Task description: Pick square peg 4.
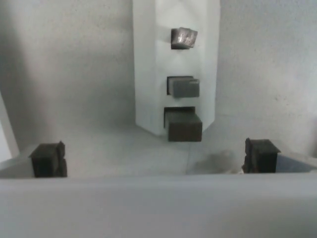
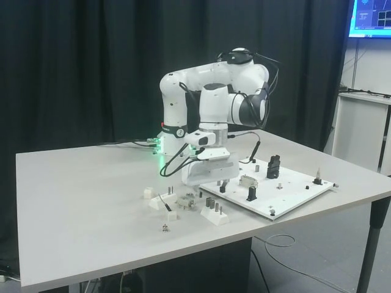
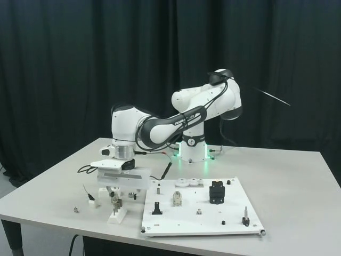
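Note:
A white peg holder [image 1: 148, 64] [image 2: 215, 216] [image 3: 117, 217] lies on the grey table near its front edge. In the wrist view three square pegs stand in a row in it: a large black one [image 1: 183, 126] closest to the fingers, a grey one [image 1: 184, 88] in the middle, and a small one [image 1: 184, 38] farthest. My gripper [image 1: 154, 158] [image 3: 122, 196] hangs just above the holder, open wide. One black fingertip [image 1: 48, 159] sits far to one side and the other to the opposite side. Nothing is between them; the large peg lies just beyond their line.
A white task board [image 2: 287, 196] [image 3: 234, 218] with black fixtures lies right beside the holder. Other small white holders [image 2: 168, 206] and loose small parts [image 2: 165, 227] [image 3: 76, 209] sit on the table [image 2: 79, 195] around it. A black cable trails from the wrist.

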Action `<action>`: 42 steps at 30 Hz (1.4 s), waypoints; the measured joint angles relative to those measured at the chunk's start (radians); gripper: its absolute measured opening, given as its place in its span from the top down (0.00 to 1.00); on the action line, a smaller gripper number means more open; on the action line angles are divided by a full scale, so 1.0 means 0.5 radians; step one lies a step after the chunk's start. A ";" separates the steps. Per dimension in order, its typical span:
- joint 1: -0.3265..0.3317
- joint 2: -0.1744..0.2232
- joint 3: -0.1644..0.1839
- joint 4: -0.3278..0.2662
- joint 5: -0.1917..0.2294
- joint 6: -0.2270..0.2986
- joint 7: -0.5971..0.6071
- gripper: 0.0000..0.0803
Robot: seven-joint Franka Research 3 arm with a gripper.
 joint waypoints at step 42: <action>-0.204 0.006 0.074 0.221 -0.017 -0.064 -0.020 0.61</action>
